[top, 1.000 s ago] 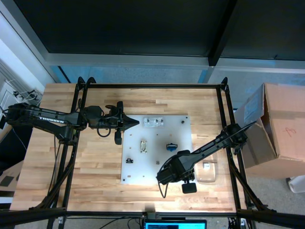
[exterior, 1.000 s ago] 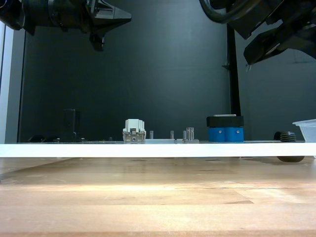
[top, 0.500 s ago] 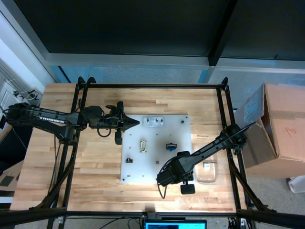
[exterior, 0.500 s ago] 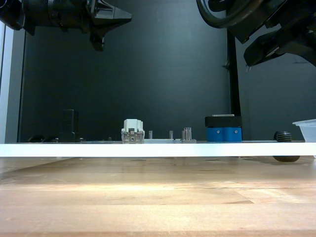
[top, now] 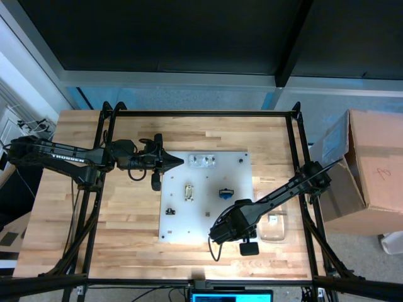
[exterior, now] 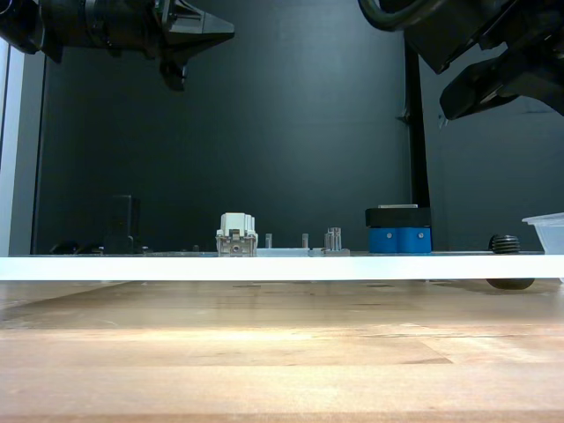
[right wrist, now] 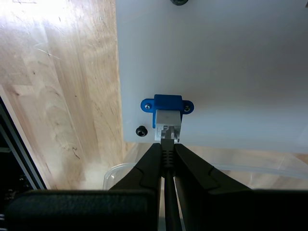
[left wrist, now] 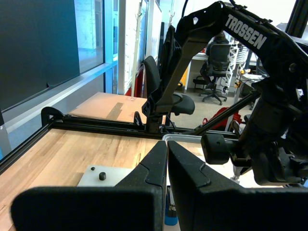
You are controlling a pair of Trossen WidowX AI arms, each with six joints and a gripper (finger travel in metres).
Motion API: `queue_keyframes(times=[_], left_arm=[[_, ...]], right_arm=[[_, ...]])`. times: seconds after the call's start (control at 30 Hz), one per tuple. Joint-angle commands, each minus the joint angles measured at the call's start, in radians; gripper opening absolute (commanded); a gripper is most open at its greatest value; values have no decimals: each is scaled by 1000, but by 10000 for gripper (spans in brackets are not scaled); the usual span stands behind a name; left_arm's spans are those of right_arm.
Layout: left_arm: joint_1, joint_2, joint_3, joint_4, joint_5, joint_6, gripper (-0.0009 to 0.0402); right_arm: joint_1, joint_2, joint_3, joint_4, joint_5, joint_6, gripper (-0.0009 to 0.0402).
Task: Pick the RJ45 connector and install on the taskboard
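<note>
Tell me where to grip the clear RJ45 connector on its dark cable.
Grip the dark boot just behind the clear RJ45 connector, pinching from its two sides, as the right hand does, raised over the near edge of the white board. That probably leaves the nose free, pointing toward the blue socket mount. The left hand, shut, hovers at the board's far-left corner.

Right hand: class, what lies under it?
The right hand, raised, is shut on the RJ45 connector, clear of its seat. Under it: the blue socket mount on the white taskboard; the connector partly hides its opening. The left hand, shut, hovers at the board's far-left edge.
</note>
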Motion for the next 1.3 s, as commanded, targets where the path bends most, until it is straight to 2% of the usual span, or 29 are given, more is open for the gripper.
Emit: queue_keyframes(times=[0.03, 0.53, 0.87, 1.3], left_arm=[[0, 0, 0, 0, 0, 0, 1], [0, 0, 0, 0, 0, 0, 1], [0, 0, 0, 0, 0, 0, 1], [-1, 0, 0, -9, 1, 0, 1]], right_arm=[[1, 11, -13, 18, 5, -3, 0], [1, -14, -11, 33, 6, -10, 2], [-1, -29, -9, 37, 16, -7, 61], [0, -93, -9, 32, 18, 23, 108]])
